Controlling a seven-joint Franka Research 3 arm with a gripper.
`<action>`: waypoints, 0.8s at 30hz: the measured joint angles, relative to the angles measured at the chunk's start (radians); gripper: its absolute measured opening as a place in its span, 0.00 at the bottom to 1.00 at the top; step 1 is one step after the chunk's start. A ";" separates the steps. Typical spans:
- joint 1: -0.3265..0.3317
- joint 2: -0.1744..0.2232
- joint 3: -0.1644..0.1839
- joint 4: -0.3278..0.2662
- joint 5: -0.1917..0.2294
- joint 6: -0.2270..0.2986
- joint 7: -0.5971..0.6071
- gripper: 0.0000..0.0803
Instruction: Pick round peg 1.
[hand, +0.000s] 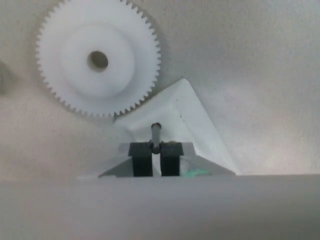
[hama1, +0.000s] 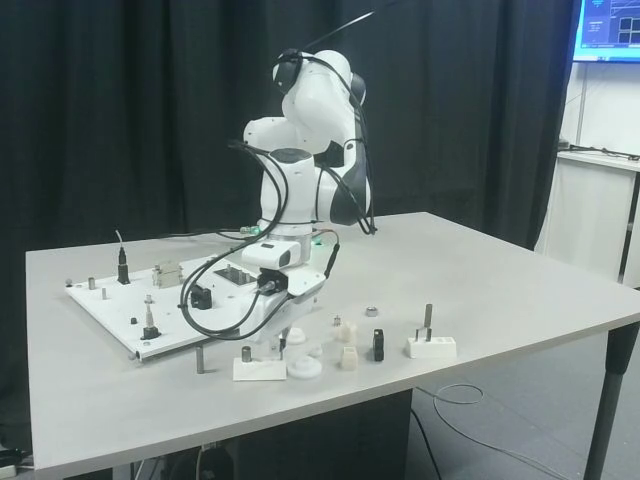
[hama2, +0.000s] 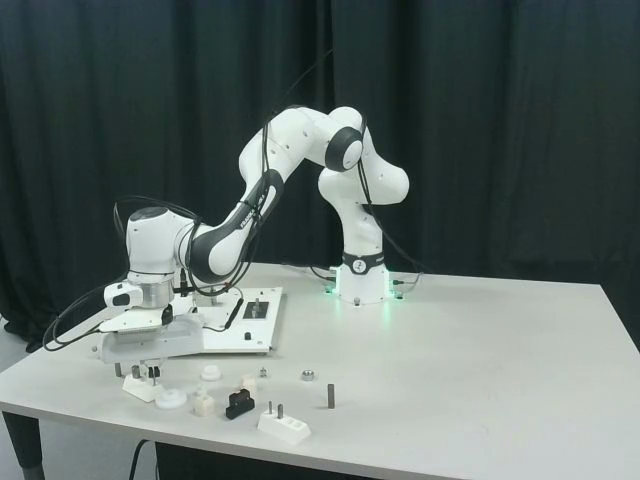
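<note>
Round peg 1 (hand: 156, 134) is a thin grey pin standing upright between my black fingertips. My gripper (hand: 156, 159) is shut on it, directly over a white holder block (hand: 190, 115). I cannot tell whether the pin's lower end sits in the block. From the first room view the gripper (hama1: 283, 345) hangs low at the table's front edge, just above the white block (hama1: 258, 369), which also carries a thicker short peg (hama1: 246, 353). The second room view shows the gripper (hama2: 150, 372) over the same block (hama2: 140, 388).
A white toothed gear (hand: 98, 60) lies right beside the block, also seen as the gear (hama1: 305, 368). Behind the gripper lies the white assembly board (hama1: 110, 320) with upright fixtures. A nut (hama1: 370, 311), a black part (hama1: 378, 345) and another white holder (hama1: 431, 347) lie to the side.
</note>
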 joint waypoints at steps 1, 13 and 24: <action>0.000 0.000 0.000 0.000 0.000 -0.001 0.000 0.04; -0.001 0.000 -0.004 0.019 -0.005 -0.038 0.017 0.04; -0.006 0.000 -0.013 0.066 -0.034 -0.126 0.061 0.04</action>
